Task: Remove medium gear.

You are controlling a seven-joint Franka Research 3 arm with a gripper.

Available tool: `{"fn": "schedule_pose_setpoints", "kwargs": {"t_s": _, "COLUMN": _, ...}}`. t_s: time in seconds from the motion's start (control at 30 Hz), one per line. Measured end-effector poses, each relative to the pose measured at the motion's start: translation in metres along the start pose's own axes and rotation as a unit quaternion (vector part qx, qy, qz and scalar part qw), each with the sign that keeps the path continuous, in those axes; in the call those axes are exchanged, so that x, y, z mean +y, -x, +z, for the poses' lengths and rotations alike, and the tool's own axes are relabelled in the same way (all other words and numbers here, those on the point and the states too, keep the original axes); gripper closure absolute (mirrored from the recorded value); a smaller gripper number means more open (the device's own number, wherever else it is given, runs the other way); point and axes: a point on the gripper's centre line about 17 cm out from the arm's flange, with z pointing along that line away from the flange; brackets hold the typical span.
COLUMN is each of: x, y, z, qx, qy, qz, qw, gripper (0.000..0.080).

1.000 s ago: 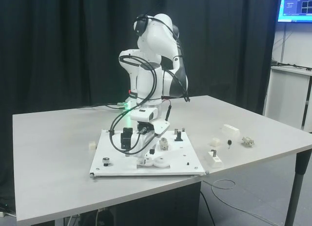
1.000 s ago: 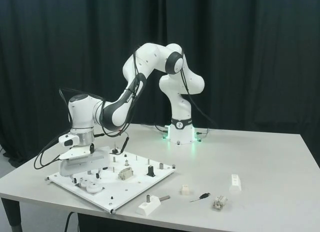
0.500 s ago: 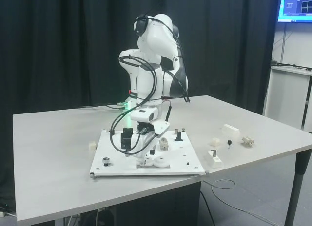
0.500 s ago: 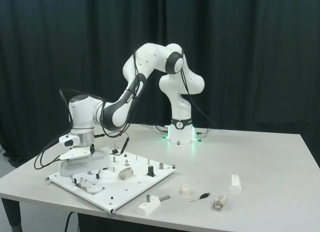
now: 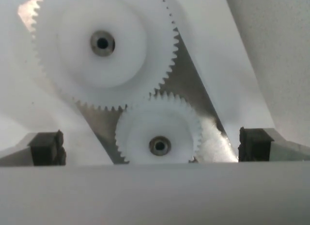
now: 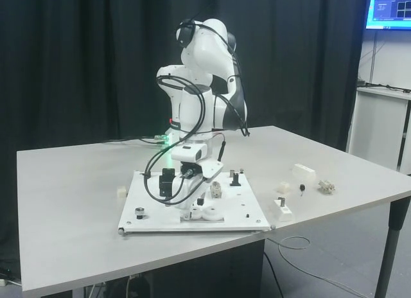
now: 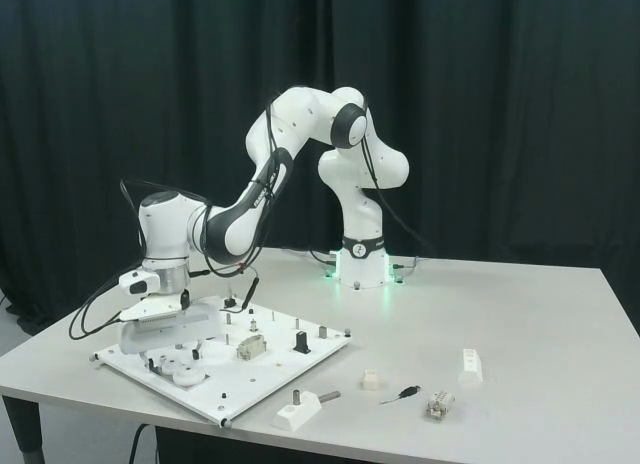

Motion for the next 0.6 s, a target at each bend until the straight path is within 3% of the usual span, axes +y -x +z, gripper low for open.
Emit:
{"fn": "schedule_pose_setpoints", "kwargs": {"t_s": 0.23, "x": 0.0001, "y": 0.0005, "z": 0.0009, "qx": 0.001, "qy": 0.001, "qz": -0.001, "qw": 1.0000, "gripper": 0.0003}}
{"fn": "schedule_pose_setpoints", "kwargs": {"t_s": 0.27, "x": 0.0000, "y": 0.0005, "z": 0.0009, "qx": 0.001, "qy": 0.001, "qz": -0.001, "qw": 1.0000, "gripper": 0.0100}}
{"fn": "schedule_pose_setpoints", "kwargs": {"t_s": 0.43, "x": -0.0001, "y": 0.0006, "z": 0.0010, "qx": 0.000, "qy": 0.001, "qz": -0.001, "qw": 1.0000, "gripper": 0.0100}}
{"fn": "schedule_pose_setpoints", "kwargs": {"t_s": 0.47, "x": 0.0000, "y": 0.0006, "z": 0.0010, "qx": 0.000, "qy": 0.001, "qz": -0.001, "qw": 1.0000, "gripper": 0.0260}}
{"fn": "schedule_pose_setpoints", "kwargs": {"t_s": 0.6, "x": 0.0018, "y": 0.0004, "z": 0.0002, "qx": 0.001, "qy": 0.004, "qz": -0.001, "qw": 1.0000, "gripper": 0.0260}}
